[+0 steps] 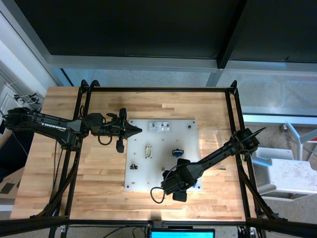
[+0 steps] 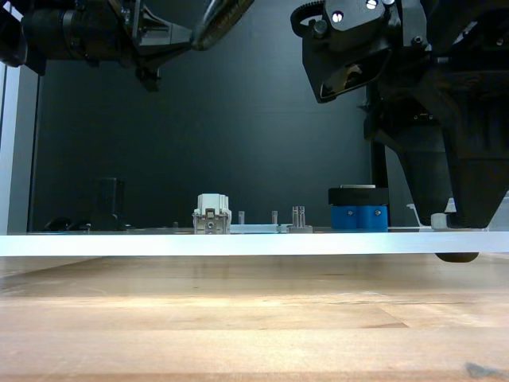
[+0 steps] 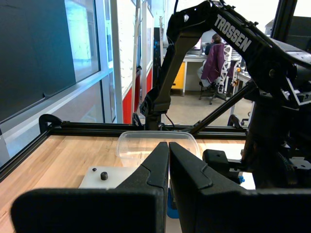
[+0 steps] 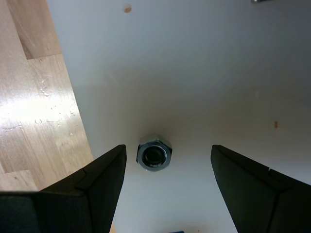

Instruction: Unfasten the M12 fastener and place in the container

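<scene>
- Right gripper [image 4: 168, 146]: low over the near right part of the white board [image 1: 143, 173], pointing down, fingers [image 4: 99, 179] spread wide and holding nothing
- M12 nut [image 4: 154, 155]: silver hex with a dark core, sitting on the board near its edge, where the wooden table [image 1: 74, 173] begins
- The nut lies in the gap between the spread fingers, nearer one of them, and neither finger touches it
- The right wrist view looks straight down on the nut. It reads as on its stud, but no ribs show, so I cannot tell how far down the thread it sits
- High view: the right arm's own body covers the nut and stud, so nothing to check there
- Left gripper [image 3: 168, 155]: held above the board's far left side, fingers pressed together, empty, well apart from the nut
- Container [image 3: 133, 143]: clear tray off the board's right side, beyond the right arm. No nut visible in it from the left wrist view
- Progress (judgement): approach and alignment look done, and nothing else is
- Left to do: close on the nut's flats, turn it off the thread (likely several re-grips), lift it, carry it to the container, release
- Risk (judgement): the off-centre nut means one finger lands first and may slip on a flat
</scene>
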`<state>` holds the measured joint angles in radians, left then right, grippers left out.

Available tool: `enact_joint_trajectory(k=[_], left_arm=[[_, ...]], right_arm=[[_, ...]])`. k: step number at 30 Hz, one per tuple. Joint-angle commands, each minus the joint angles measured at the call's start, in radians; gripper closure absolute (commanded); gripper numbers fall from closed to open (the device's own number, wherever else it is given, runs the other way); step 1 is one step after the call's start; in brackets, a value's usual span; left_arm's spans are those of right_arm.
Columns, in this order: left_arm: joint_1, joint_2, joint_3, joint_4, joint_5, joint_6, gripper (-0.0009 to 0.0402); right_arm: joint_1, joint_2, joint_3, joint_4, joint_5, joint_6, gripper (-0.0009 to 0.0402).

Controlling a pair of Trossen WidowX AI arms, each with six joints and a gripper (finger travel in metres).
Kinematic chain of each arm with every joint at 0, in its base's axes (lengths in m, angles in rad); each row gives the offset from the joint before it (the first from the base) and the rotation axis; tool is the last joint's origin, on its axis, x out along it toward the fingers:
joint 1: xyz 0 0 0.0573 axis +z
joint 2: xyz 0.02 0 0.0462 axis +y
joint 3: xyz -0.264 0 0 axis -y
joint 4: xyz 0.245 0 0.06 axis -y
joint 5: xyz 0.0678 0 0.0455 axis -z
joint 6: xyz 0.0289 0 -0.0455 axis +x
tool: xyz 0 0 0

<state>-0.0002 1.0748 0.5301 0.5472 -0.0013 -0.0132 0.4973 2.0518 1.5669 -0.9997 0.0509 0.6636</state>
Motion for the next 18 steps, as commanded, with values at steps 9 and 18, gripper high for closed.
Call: enact_joint_trajectory(k=[9,18], left_arm=[[0.000,0.000,0.000,0.000,0.000,0.000,0.0393],[0.000,0.000,0.000,0.000,0.000,0.000,0.0393]], right_arm=[[0.000,-0.002,-0.013,0.018,0.000,0.000,0.0208],[-0.002,-0.002,-0.013,0.019,-0.001,0.000,0.0312]])
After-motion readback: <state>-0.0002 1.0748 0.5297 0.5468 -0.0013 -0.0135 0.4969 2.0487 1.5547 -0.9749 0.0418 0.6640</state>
